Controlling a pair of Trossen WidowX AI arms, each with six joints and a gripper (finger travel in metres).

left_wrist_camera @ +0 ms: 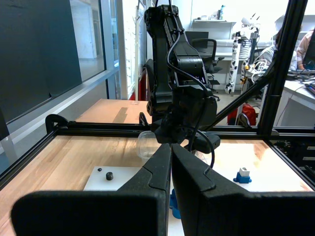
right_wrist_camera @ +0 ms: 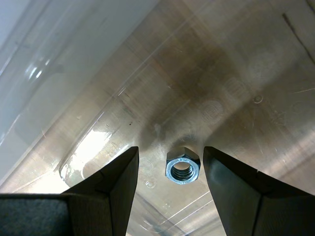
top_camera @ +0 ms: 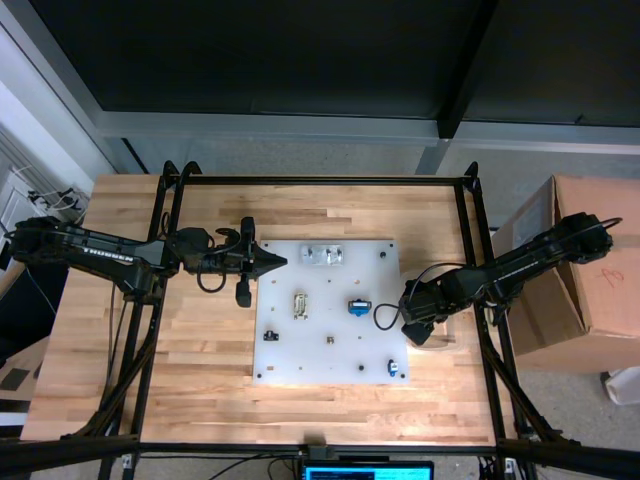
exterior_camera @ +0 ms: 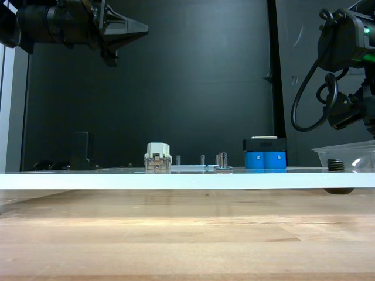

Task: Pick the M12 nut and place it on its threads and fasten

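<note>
- None of the task's steps shows as done. The M12 nut (right_wrist_camera: 182, 169) is neither lifted, nor set on its threads, nor fastened.
- One silver nut lies flat and free on the floor of the clear tray (right_wrist_camera: 236, 88), bore facing up. It sits between the fingers of the right gripper (right_wrist_camera: 170, 153), and neither finger touches it.
- The right gripper is spread wide and points down into the tray, which sits on the table just beside the right edge of the white board (top_camera: 300, 360).
- The black stud (exterior_camera: 335, 165), seen from table height in front of the tray, shows bare ribs with nothing on top of them.
- The left gripper (left_wrist_camera: 171, 156) has its fingers pressed together on nothing. It hangs high over the board's left edge with its tip pointing inward, well apart from both nut and stud.
- By the look of it, the whole job lies ahead. The right gripper would need to pinch the nut, carry it across to the stud, seat it square on the ribs and turn it down.
- The nut lies centred between the spread fingers, so the grasp itself looks ready to be made.
</note>
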